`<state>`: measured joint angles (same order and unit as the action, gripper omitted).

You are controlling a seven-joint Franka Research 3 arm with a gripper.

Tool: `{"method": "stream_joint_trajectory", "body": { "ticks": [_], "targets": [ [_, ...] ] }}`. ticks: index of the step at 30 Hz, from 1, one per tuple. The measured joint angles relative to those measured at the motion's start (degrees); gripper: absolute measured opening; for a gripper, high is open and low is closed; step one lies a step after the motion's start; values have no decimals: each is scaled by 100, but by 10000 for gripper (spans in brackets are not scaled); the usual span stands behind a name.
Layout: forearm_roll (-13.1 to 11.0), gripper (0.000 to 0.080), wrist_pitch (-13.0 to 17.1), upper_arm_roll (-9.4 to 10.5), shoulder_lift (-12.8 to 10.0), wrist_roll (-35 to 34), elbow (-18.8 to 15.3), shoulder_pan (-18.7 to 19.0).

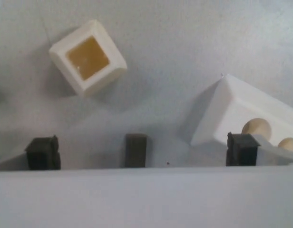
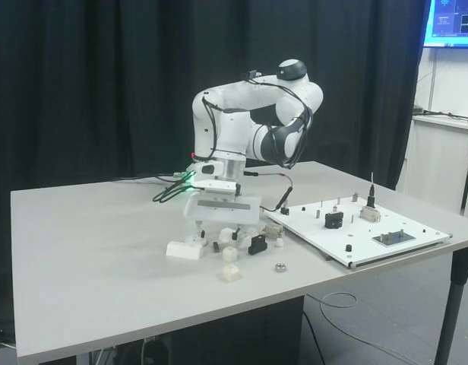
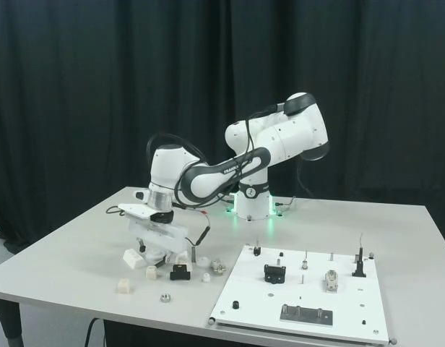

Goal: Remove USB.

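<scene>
Wrist view: end effector (image 1: 141,151) fingers apart, small black piece (image 1: 136,149) (possibly USB) midway between, untouched.

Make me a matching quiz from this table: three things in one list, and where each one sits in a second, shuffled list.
Things:
1. gripper
2. white board
3. small white cube

Places:
A. alone on the grey table, apart from the loose parts
B. open, above the loose parts
C. flat on the table, carrying small fixtures

Pairs: 1-B, 2-C, 3-A
</scene>
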<state>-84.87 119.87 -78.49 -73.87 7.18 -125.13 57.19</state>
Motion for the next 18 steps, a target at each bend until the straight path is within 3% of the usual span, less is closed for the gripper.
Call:
{"method": "stream_joint_trajectory", "body": {
  "ticks": [18],
  "targets": [
    [29,798,-183,-242,0,0,106,28]
  ]
}}
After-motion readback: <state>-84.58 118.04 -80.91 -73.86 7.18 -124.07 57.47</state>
